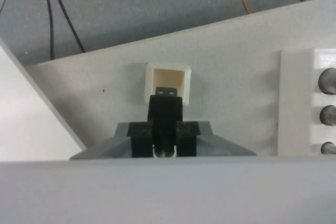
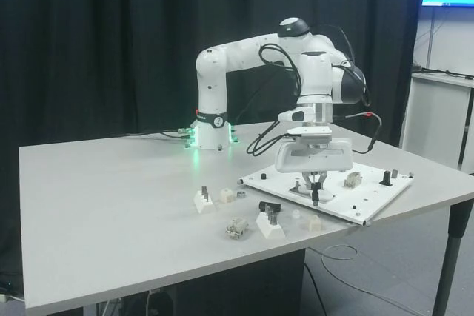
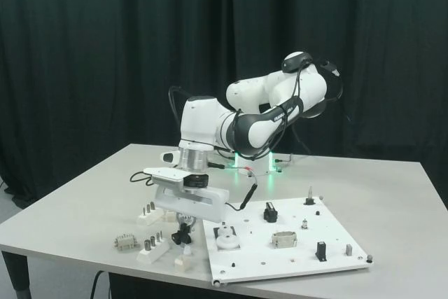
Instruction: Insert USB.
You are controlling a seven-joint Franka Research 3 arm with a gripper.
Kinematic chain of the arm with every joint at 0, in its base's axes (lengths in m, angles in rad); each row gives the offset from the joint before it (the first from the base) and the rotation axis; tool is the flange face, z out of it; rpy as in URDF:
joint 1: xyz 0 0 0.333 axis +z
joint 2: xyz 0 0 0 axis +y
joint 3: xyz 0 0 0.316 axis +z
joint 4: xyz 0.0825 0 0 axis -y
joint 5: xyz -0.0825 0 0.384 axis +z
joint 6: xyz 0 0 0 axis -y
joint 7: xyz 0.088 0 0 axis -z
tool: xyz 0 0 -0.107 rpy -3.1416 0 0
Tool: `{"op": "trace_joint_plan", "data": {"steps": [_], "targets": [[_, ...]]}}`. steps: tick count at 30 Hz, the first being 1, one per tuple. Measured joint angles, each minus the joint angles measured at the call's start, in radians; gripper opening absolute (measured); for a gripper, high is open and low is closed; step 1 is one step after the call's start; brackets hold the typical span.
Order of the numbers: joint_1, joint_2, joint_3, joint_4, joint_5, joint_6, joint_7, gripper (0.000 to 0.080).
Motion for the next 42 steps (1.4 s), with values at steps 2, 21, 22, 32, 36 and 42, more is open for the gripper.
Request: {"op": "trace_joint_plan", "data": {"steps": [2,21,22,32,36,42], "targets": [[0.000,0.000,0.000,0.000,-0.001,0.000,0.000,0.0090],[0.002,-0.003,-0.001,0.025,-0.016,-0.013,-0.001,0.0090],[0.003,-0.004,-0.001,0.029,-0.017,-0.018,-0.001,0.0090],[0.031,-0.012,-0.028,0.061,-0.023,-0.086,0.003,0.0090],[0.048,-0.012,-0.041,0.074,-0.040,-0.114,0.015,0.0090],[0.077,-0.014,-0.052,0.091,-0.072,-0.148,0.033,0.0090]]}}
